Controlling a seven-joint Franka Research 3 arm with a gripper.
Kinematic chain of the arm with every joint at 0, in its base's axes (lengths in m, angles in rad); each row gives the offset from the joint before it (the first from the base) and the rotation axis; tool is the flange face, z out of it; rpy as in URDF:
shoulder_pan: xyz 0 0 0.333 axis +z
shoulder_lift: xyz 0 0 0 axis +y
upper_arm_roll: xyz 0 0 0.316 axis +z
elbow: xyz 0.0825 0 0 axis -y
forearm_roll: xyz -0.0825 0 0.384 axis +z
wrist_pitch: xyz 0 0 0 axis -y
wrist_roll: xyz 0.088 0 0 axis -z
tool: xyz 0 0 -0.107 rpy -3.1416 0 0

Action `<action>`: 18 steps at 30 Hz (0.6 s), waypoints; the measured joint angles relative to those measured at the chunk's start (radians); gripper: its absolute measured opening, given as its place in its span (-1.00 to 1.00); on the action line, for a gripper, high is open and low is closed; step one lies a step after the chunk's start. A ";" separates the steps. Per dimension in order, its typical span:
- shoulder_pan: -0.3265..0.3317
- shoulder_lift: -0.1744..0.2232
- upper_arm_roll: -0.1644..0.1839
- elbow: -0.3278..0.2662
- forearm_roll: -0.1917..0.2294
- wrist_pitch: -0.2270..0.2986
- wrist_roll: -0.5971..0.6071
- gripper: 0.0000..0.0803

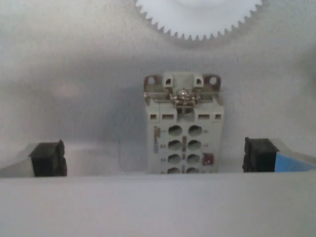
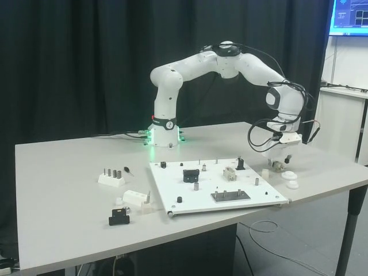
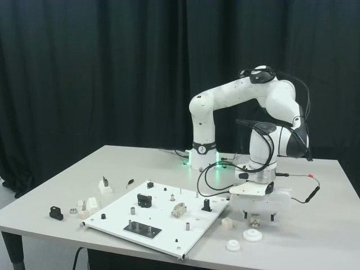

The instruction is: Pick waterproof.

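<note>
The waterproof connector (image 1: 183,129) is a pale grey block with rows of round holes and a metal clamp at one end. It lies flat on the grey table, to the right of the white board as the first room view shows it. My gripper (image 1: 153,157) hovers low over it and is open. One black fingertip (image 1: 48,158) stands on each side of the block, both well apart from it. In the room views the gripper (image 2: 278,161) (image 3: 256,215) hangs just above the table and mostly hides the connector.
A white toothed gear (image 1: 197,17) (image 2: 289,175) lies just beyond the connector, with a second white disc (image 2: 293,184) and a small white block (image 2: 265,172) near it. The white assembly board (image 2: 172,190) holds several small parts. More fixtures sit on the table beyond the board's other side.
</note>
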 joint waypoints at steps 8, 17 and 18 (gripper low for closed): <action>-0.007 0.000 0.016 0.000 0.004 0.010 0.000 0.99; -0.016 0.003 0.020 0.000 0.004 0.011 0.000 0.32; -0.017 0.003 0.020 0.000 0.004 0.011 0.000 0.32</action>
